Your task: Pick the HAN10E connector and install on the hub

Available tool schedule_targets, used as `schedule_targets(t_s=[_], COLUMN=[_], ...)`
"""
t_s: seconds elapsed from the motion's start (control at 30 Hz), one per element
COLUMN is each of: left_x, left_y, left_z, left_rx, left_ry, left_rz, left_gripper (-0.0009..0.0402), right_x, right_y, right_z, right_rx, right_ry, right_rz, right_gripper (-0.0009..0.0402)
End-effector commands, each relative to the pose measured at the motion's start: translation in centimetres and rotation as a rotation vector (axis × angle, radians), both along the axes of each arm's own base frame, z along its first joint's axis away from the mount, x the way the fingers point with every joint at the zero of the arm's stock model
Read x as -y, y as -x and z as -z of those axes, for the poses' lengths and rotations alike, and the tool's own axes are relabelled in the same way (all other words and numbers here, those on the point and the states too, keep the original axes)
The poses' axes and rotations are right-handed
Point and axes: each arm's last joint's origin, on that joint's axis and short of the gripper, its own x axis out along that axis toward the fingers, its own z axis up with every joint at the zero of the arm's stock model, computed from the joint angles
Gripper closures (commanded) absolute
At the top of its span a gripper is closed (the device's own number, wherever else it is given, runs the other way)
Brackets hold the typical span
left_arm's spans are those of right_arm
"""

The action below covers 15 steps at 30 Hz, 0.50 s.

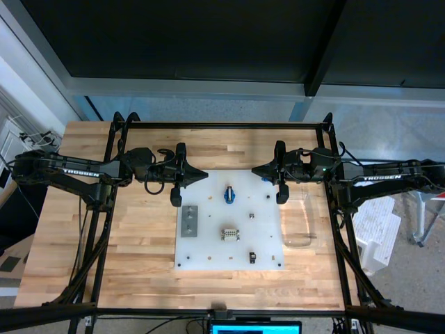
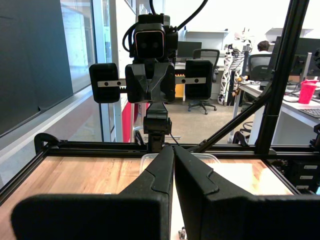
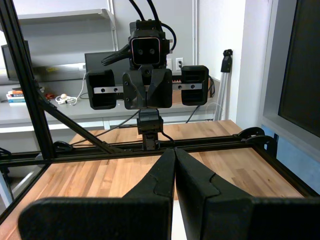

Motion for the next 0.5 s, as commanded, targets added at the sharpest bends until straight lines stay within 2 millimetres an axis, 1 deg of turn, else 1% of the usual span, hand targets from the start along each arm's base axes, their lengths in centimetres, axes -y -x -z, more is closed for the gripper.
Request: schedule_targets(t_s=[0.03,0.5], left_x=[0.00,0.00], left_y=[-0.01,-0.01], left_z=[0.00,-0.01], left_rx=[0.000,0.000], left_ry=[0.000,0.000], left_rz=[0.000,0.000], left_gripper=[0.0393,0.0393], right_x=[0.00,0.01], right_y=[-0.01,-0.01], right_z=[-0.03,0.05], right_rx=[0.002,-0.007], right_ry=[0.002,0.001], right_rz=[0.001,0.002], right_gripper=[0.0393,0.0393])
